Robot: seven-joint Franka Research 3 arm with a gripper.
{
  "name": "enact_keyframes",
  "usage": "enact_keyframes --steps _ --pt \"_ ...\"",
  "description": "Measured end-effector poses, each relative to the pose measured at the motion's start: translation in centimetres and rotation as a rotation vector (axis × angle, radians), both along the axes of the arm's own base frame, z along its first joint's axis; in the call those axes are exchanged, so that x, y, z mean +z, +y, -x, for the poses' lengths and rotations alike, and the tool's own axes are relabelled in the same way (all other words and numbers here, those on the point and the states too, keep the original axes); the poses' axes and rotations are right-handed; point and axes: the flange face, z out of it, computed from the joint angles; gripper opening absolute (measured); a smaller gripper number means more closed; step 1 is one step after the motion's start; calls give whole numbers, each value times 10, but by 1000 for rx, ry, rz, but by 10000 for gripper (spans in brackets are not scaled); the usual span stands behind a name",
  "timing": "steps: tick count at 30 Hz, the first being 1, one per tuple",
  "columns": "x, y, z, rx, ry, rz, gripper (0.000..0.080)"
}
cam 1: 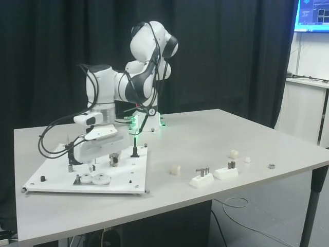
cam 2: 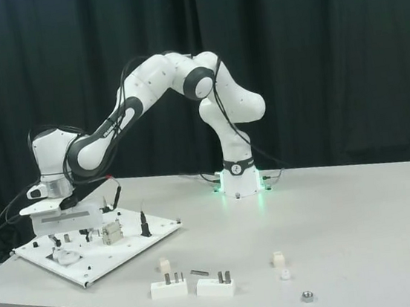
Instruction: Pick small gear.
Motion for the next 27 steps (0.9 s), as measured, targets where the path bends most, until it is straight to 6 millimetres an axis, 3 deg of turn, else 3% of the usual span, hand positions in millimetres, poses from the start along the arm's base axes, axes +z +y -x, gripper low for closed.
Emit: enact_keyframes --steps 12,27 --pt "19 48 -33 -28 -36 -46 800" --pt "35 145 -83 -59 -37 -88 800"
